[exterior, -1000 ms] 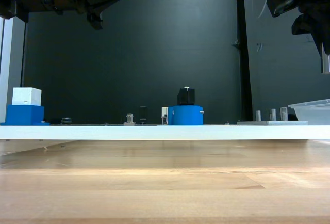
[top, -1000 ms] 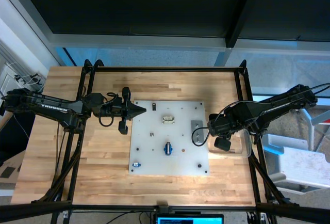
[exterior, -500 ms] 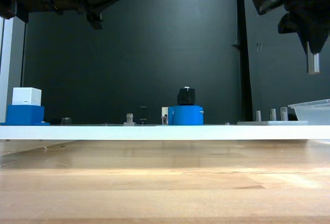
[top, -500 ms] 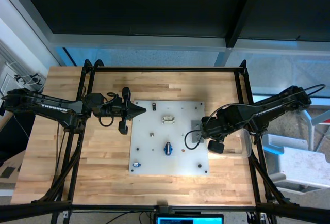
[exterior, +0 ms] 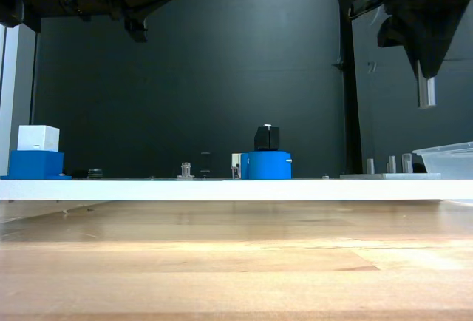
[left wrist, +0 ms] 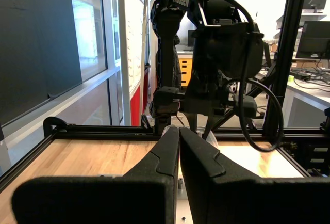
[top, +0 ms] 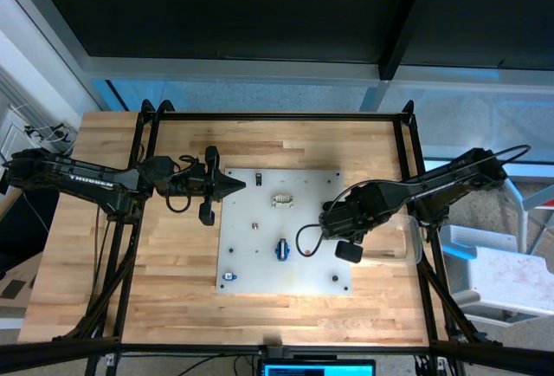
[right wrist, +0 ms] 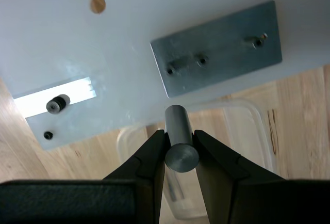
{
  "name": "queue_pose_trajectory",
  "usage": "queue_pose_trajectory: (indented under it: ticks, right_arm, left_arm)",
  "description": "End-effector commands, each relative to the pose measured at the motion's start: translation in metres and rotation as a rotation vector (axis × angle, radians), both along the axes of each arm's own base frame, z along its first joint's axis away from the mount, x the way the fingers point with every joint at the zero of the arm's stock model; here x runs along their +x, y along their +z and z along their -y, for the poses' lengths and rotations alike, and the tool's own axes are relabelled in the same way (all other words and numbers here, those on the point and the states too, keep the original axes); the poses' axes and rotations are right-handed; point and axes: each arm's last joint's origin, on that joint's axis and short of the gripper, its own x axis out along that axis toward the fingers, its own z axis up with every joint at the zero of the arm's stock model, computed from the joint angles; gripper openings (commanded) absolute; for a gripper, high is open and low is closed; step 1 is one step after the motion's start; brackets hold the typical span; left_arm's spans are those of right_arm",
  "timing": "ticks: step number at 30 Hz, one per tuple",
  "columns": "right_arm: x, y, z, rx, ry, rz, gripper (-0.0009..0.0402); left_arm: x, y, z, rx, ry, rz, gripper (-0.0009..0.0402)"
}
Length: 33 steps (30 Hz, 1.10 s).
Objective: Pick the 16mm cylinder and place it in the taskboard
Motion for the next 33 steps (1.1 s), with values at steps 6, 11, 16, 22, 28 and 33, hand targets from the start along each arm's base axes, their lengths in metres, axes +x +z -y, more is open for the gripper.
queue_pose_trajectory:
  ticks: [6,11,16,22,28,33]
  right_arm:
    - [0.022,-0.004,-0.007,0.002,0.006,0.004,0.0043]
    - [0.033,-0.006,-0.011,0.005,0.007,0.013,0.0043]
    - [0.045,-0.01,-0.016,0.007,0.009,0.008,0.0043]
    - [0.057,-0.015,-0.02,0.006,0.009,0.006,0.0043]
    - [0.065,-0.021,-0.023,0.041,0.011,0.012,0.0043]
    - [0.071,-0.027,-0.025,0.039,0.011,0.007,0.0043]
  left_arm:
    - [0.0,0.0,0.0,0.0,0.0,0.0,0.0]
    - [0.0,0.0,0.0,0.0,0.0,0.0,0.0]
    - [0.0,0.0,0.0,0.0,0.0,0.0,0.0]
    - [0.0,0.0,0.0,0.0,0.0,0.0,0.0]
    - [0.0,0.0,0.0,0.0,0.0,0.0,0.0]
    - [0.0,0.0,0.0,0.0,0.0,0.0,0.0]
